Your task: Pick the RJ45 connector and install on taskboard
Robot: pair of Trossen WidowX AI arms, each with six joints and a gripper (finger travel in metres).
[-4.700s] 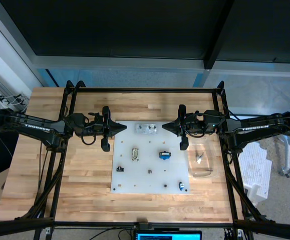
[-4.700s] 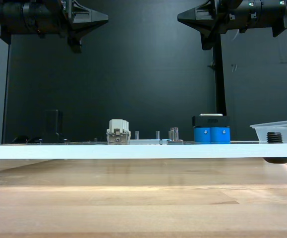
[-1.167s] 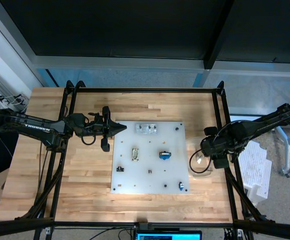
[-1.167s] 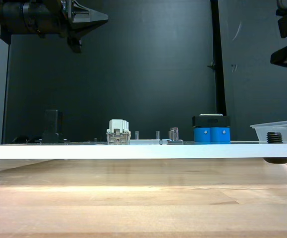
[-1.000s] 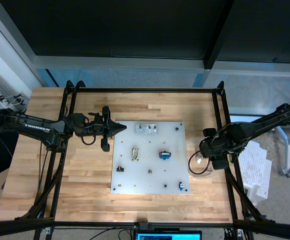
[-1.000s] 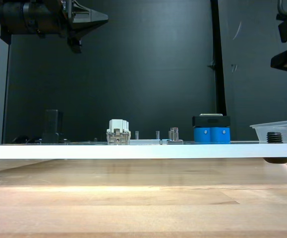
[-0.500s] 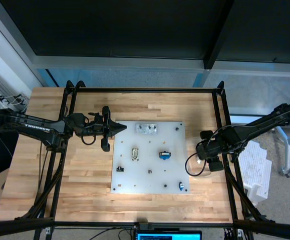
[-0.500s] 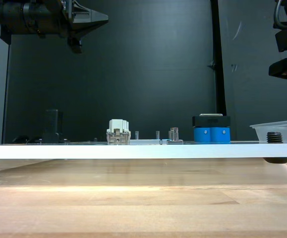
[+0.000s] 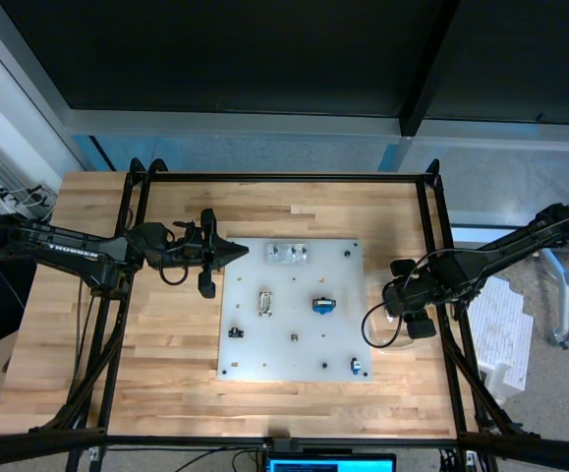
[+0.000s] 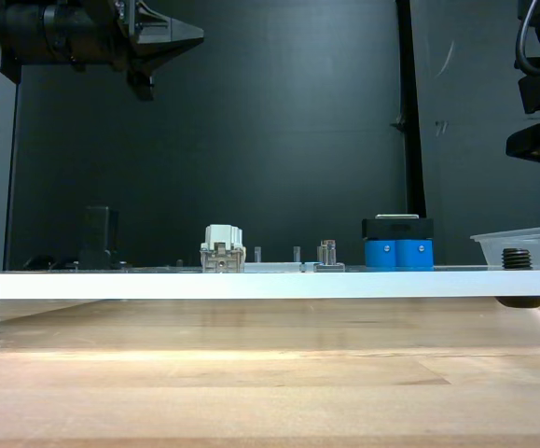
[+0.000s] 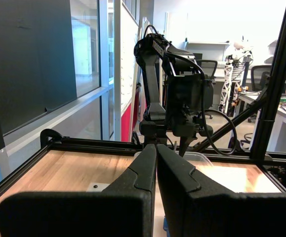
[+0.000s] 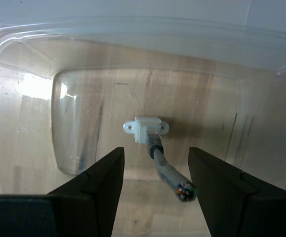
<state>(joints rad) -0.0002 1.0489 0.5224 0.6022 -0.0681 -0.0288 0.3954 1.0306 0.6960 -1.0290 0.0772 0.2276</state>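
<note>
Right pincer (image 12: 156,151) dropped over half-hidden tray (image 12: 29,59); left pincer (image 9: 243,252) near taskboard (image 9: 284,362).

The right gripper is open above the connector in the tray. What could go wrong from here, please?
1. The right gripper hangs open over the RJ45 connector in the clear tray; its fingers may close on the cable stub, so the connector could twist.
2. Coming down, the fingers may strike or push the tray.
The left gripper is shut, parked beside the taskboard.

From above, the RJ45 connector (image 12: 146,127) is lost beneath the right claw (image 12: 155,150).
</note>
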